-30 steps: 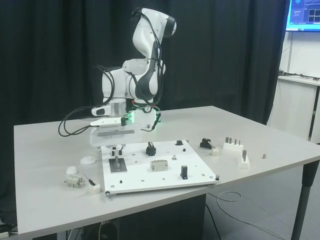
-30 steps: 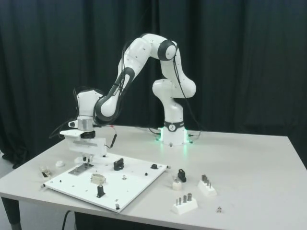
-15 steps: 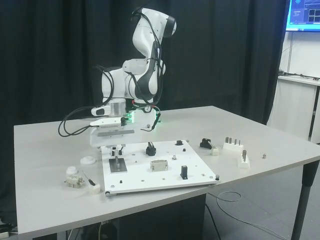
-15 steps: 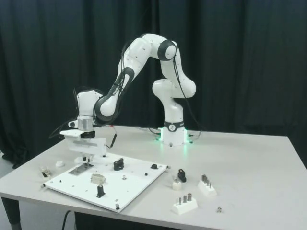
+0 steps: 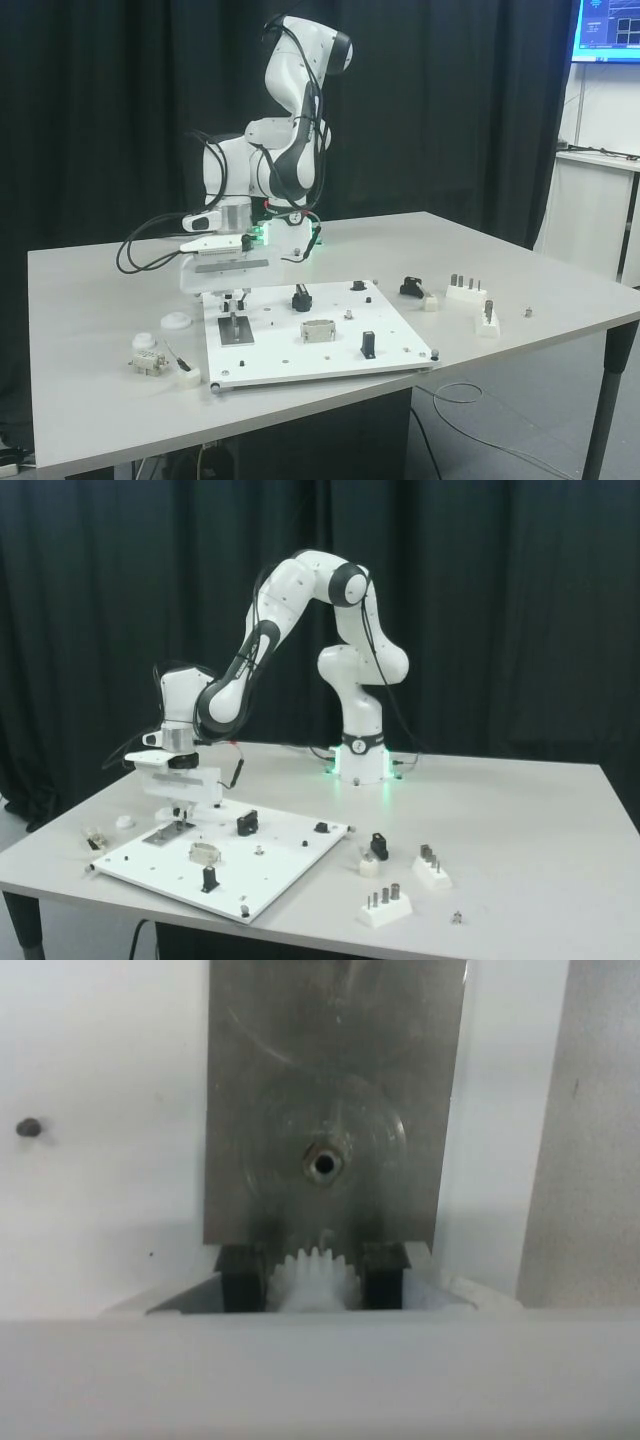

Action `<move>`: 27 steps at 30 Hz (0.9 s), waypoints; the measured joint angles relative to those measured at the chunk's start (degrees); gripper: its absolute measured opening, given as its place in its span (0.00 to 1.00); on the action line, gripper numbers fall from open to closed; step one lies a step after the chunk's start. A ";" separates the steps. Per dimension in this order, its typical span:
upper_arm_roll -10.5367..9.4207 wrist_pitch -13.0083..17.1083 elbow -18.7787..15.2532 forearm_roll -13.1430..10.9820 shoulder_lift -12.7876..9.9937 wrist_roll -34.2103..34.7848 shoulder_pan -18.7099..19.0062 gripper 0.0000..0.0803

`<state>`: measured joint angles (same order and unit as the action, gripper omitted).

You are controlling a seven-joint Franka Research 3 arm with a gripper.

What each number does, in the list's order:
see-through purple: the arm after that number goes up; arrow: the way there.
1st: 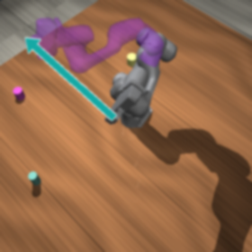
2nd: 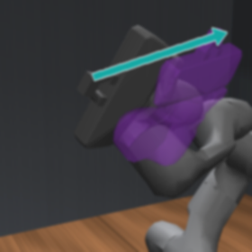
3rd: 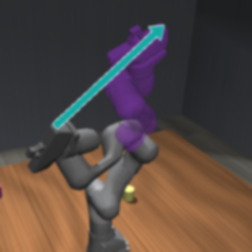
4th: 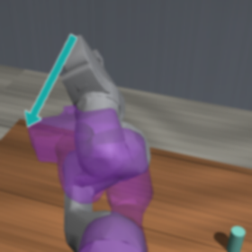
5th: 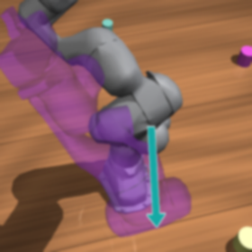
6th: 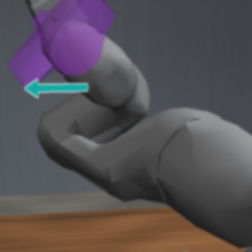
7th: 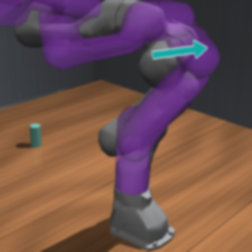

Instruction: Insert small gear.

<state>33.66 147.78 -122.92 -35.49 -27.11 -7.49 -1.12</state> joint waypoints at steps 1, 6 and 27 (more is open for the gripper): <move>0.00 0.00 0.00 0.00 0.00 -0.02 0.01 0.25; 0.00 0.07 0.00 0.00 -0.02 -0.30 0.02 0.25; 1.02 0.02 1.01 0.25 1.11 -0.36 0.09 0.98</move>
<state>34.68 147.80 -121.90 -35.23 -26.00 -7.85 -1.03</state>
